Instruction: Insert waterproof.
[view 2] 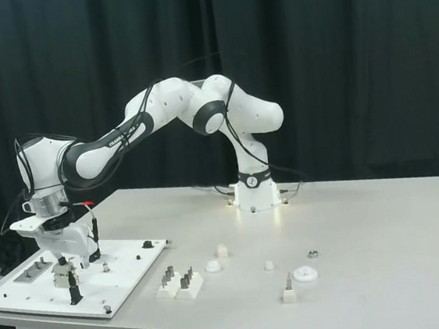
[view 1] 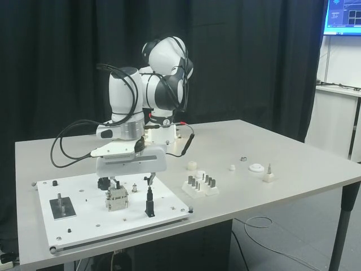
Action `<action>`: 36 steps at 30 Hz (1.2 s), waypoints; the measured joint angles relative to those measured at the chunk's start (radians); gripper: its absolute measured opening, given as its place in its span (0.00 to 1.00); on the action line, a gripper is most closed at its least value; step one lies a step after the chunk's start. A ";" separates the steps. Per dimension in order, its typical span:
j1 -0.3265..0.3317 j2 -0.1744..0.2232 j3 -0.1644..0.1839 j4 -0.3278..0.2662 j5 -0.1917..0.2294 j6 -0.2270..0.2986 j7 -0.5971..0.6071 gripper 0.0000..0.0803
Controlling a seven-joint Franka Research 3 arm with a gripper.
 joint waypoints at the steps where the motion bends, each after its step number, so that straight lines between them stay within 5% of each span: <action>1: 0.000 0.000 0.000 0.000 0.000 0.000 0.000 1.00; 17: 0.005 -0.001 -0.001 -0.028 0.006 0.028 0.000 1.00; 36: 0.008 -0.015 -0.008 -0.032 0.004 0.001 0.000 1.00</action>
